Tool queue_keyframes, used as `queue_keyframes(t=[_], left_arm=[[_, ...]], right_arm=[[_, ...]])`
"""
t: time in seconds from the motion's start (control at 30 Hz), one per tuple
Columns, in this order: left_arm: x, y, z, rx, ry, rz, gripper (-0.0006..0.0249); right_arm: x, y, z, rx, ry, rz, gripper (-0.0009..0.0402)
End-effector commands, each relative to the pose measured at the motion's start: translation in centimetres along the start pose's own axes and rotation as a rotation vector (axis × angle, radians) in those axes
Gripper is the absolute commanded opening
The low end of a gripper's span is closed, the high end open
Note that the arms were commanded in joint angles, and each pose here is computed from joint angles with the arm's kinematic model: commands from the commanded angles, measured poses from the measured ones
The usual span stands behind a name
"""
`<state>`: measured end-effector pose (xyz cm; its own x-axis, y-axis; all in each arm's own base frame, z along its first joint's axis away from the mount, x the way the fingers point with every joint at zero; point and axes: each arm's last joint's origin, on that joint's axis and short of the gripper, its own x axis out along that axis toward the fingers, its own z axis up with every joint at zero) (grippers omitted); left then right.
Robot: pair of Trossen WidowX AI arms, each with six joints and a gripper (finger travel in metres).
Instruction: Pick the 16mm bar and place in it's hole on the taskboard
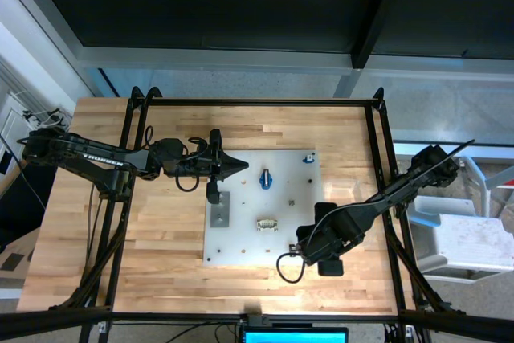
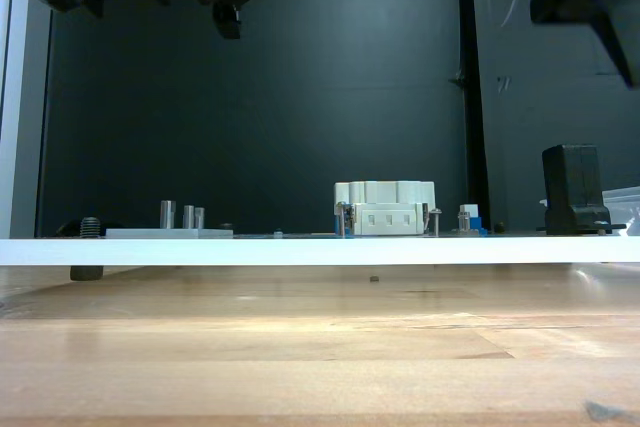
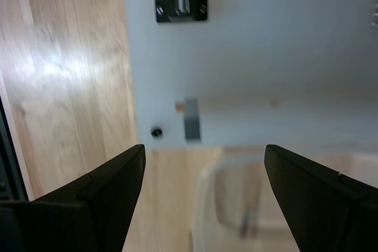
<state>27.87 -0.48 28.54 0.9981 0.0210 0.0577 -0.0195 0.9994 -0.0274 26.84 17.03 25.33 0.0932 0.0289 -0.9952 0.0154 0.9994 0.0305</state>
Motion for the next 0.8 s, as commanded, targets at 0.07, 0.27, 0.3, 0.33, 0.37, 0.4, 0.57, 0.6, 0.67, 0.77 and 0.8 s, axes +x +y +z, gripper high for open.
queue_keyframes(t=[0.07, 0.27, 0.3, 0.33, 0.37, 0.4, 0.57, 0.6, 0.67, 0.77, 0.8], left_arm=[[0.0, 0.0, 0.0, 0.0, 0.0, 0.0, 0.0], [0.0, 0.0, 0.0, 0.0, 0.0, 0.0, 0.0], [0.0, 0.0, 0.0, 0.0, 0.0, 0.0, 0.0], [0.0, 0.0, 0.0, 0.0, 0.0, 0.0, 0.0], [0.0, 0.0, 0.0, 0.0, 0.0, 0.0, 0.0], [0.0, 0.0, 0.0, 0.0, 0.0, 0.0, 0.0], [0.0, 0.0, 0.0, 0.0, 0.0, 0.0, 0.0], [0.0, 0.0, 0.0, 0.0, 0.0, 0.0, 0.0], [0.0, 0.0, 0.0, 0.0, 0.0, 0.0, 0.0], [0.0, 0.0, 0.0, 0.0, 0.0, 0.0, 0.0], [0.0, 0.0, 0.0, 0.0, 0.0, 0.0, 0.0]], right_arm=[[1.8, 0.0, -0.2, 0.01, -0.02, 0.014, 0.0282], [3.4, -0.1, -0.5, 0.009, -0.028, 0.019, 0.0282], [3.5, -0.2, -0.5, 0.009, -0.026, 0.017, 0.0281], [3.6, -0.2, -0.6, 0.009, -0.025, 0.015, 0.0279], [3.8, -0.2, -0.6, 0.009, -0.025, 0.012, 0.0276], [4.0, -0.3, -0.7, 0.009, -0.024, 0.009, 0.0271], [4.8, -0.3, -0.9, 0.008, -0.038, 0.019, 0.0239], [4.9, -0.3, -0.9, 0.007, -0.038, 0.019, 0.0232], [5.0, -0.3, -1.0, 0.006, -0.035, 0.016, 0.0217], [5.1, -0.3, -1.0, -0.002, -0.033, 0.013, 0.0191], [5.2, -0.4, -1.1, -0.004, -0.031, 0.012, 0.018]])
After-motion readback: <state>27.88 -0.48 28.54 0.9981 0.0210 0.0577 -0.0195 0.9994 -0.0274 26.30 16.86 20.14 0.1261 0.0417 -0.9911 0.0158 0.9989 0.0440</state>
